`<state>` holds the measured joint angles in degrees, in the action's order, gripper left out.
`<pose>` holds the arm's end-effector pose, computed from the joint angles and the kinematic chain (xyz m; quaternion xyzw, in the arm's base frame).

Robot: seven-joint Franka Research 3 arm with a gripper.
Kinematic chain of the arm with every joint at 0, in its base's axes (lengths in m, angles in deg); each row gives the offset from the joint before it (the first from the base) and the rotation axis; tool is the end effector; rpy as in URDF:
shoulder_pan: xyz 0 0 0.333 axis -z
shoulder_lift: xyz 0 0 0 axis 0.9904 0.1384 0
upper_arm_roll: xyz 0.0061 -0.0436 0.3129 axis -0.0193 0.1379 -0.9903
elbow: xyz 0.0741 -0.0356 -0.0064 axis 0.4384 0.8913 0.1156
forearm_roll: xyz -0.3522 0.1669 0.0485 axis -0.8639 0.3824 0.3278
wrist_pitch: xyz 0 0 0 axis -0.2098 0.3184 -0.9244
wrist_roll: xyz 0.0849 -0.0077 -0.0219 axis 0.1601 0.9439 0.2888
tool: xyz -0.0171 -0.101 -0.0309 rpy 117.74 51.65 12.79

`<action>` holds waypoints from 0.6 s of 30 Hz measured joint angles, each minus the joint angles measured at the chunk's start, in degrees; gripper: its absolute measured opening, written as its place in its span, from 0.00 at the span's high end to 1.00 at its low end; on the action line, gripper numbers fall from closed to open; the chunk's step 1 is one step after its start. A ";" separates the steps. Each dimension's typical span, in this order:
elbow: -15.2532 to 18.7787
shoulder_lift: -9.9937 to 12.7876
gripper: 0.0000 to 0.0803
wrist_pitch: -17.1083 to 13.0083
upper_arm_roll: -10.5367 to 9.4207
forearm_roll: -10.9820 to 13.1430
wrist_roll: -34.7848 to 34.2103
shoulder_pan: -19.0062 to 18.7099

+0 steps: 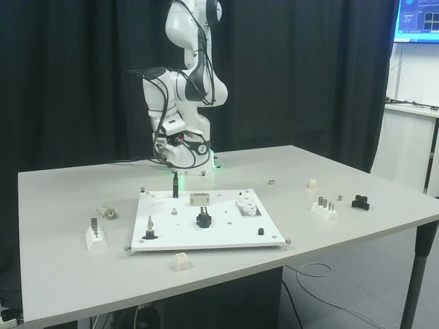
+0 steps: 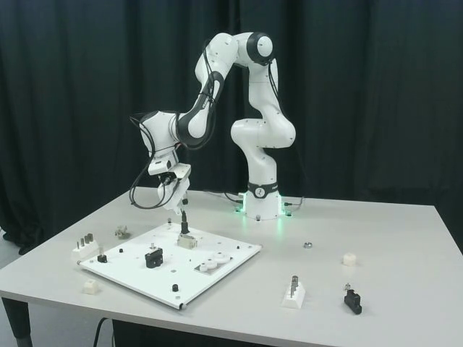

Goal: Insert USB.

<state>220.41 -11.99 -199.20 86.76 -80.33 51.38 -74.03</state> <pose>0.3353 -0.2618 0.2778 -0.9001 -0.4154 0.0091 0.1313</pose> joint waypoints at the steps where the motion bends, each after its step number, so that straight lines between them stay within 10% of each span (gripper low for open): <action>1: -0.07 -0.06 0.27 0.20 0.00 0.00 -0.46 0.00; 8: -0.70 -1.01 0.27 2.01 -0.02 -0.72 -3.66 0.00; 9: -0.76 -1.24 0.02 2.21 -0.03 -0.95 -4.13 0.00; 18: -1.14 -3.83 0.01 3.87 -0.23 -3.32 -8.06 -0.05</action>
<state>219.27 -15.82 -195.33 86.53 -83.65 43.32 -74.09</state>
